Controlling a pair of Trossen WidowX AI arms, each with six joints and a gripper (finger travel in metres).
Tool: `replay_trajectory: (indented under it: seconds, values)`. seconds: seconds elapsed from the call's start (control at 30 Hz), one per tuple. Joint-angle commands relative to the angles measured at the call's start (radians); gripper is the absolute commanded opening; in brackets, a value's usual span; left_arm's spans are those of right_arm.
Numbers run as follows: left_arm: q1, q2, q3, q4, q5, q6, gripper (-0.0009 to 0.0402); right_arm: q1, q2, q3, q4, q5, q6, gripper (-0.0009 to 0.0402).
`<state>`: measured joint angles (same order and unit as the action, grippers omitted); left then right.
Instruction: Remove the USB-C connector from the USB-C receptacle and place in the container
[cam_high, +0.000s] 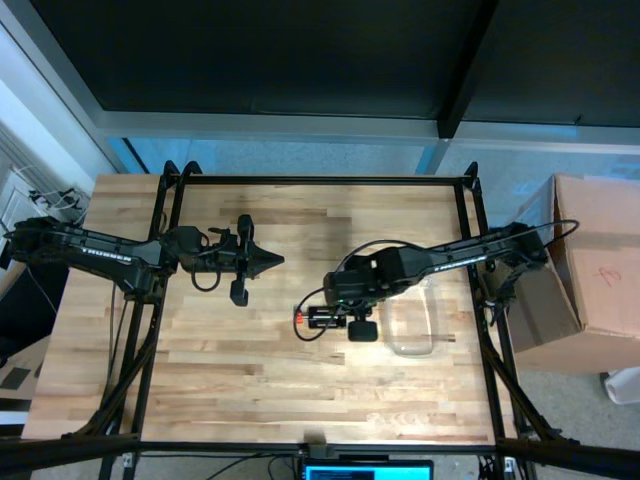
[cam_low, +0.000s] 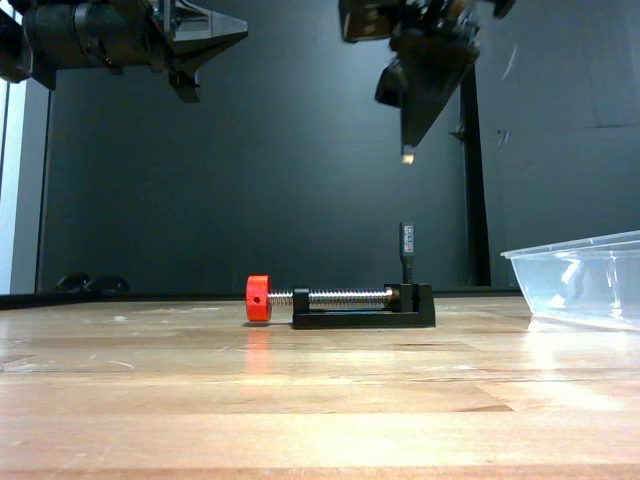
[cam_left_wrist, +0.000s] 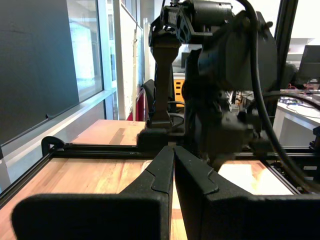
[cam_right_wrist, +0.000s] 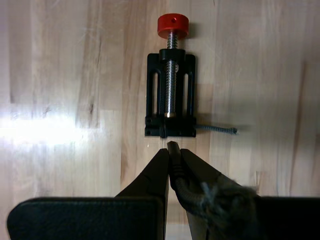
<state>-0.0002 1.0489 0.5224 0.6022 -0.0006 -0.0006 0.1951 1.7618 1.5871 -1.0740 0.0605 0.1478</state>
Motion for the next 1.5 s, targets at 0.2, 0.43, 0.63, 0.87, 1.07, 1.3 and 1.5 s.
replay_trajectory:
  seconds: [0.2,0.43,0.63,0.87,1.07,1.3,1.5]
  values:
    - [0.000,0.000,0.000,0.000,0.000,0.000,0.0000,0.031,-0.147,-0.127,0.001,0.003,0.001,0.0000]
    - [0.000,0.000,0.000,0.000,0.000,0.000,0.0000,0.049,-0.272,-0.291,0.003,0.002,0.018,0.0000]
    - [0.000,0.000,0.000,0.000,0.000,0.000,0.0000,0.066,-0.372,-0.433,0.003,0.001,0.034,0.0000]
    - [0.000,0.000,0.000,0.000,0.000,0.000,0.0000,0.112,-0.462,-0.581,0.006,0.000,0.077,0.0010]
    - [0.000,0.000,0.000,0.000,0.000,0.000,0.0000,0.140,-0.491,-0.648,0.006,-0.002,0.113,0.0051]
    - [0.000,0.000,0.000,0.000,0.000,0.000,0.0000,0.143,-0.492,-0.658,0.005,0.000,0.117,0.0151]
    - [0.000,0.000,0.000,0.000,0.000,0.000,0.0000,0.143,-0.492,-0.652,0.006,0.000,0.117,0.0231]
